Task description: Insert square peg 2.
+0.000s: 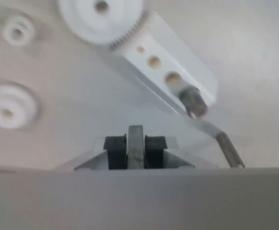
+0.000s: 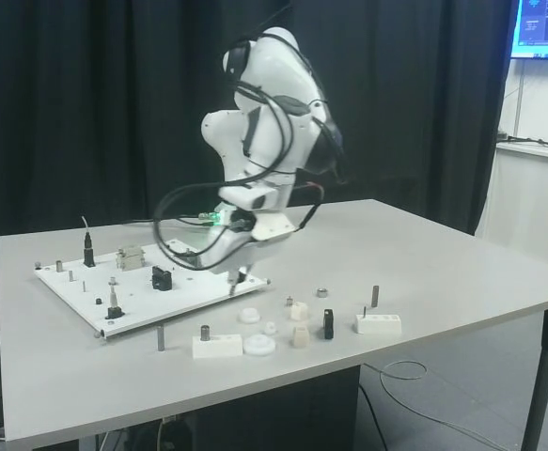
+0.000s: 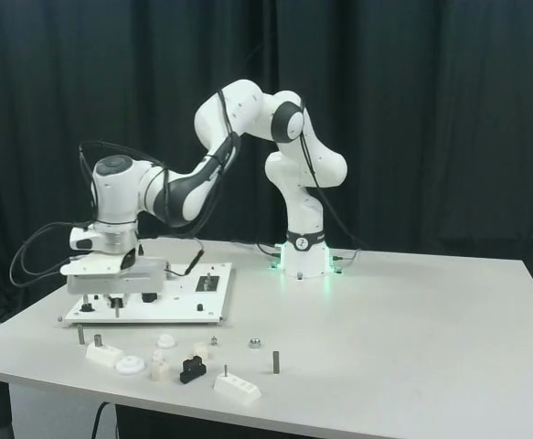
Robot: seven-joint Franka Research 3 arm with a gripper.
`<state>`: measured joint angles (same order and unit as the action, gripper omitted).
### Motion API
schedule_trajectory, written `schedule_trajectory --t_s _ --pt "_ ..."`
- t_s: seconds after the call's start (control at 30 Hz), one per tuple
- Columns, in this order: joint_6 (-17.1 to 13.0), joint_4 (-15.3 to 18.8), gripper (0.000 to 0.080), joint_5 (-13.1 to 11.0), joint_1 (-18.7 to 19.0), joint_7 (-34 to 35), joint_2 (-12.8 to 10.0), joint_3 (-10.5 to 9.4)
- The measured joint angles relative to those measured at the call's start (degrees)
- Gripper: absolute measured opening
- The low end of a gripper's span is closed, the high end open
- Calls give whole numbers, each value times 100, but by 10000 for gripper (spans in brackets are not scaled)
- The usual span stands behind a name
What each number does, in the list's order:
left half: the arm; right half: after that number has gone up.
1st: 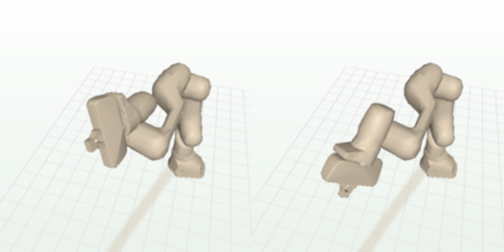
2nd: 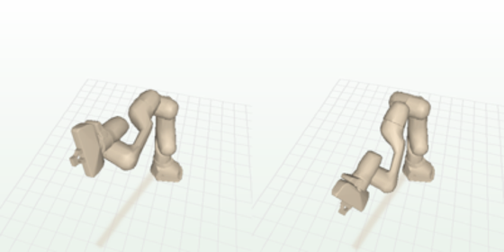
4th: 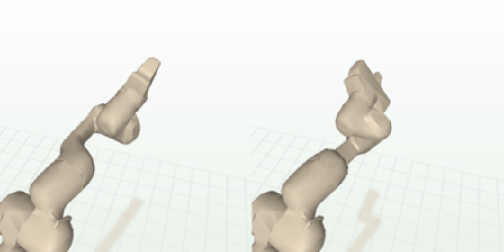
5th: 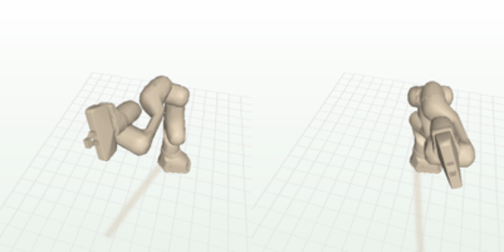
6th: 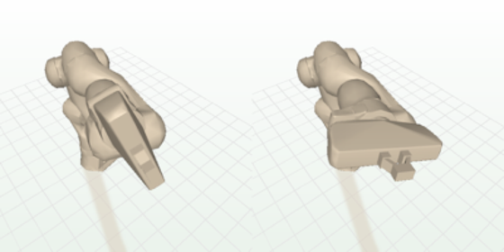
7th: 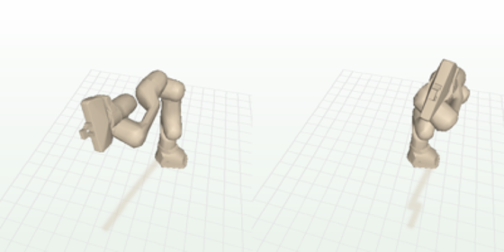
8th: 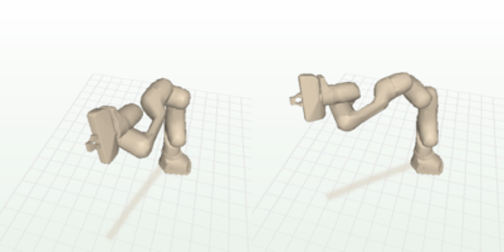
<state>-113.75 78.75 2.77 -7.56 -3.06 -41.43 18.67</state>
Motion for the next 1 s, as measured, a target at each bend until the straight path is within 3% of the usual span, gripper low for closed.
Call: schedule_trajectory --t_s 0.57,0.73,1.0 --pt "-239 277 75 -47 -431 -245 92 301" --pt "-234 427 75 -222 -578 -168 189 405" --pt "-229 778 75 -555 -623 -166 427 771"
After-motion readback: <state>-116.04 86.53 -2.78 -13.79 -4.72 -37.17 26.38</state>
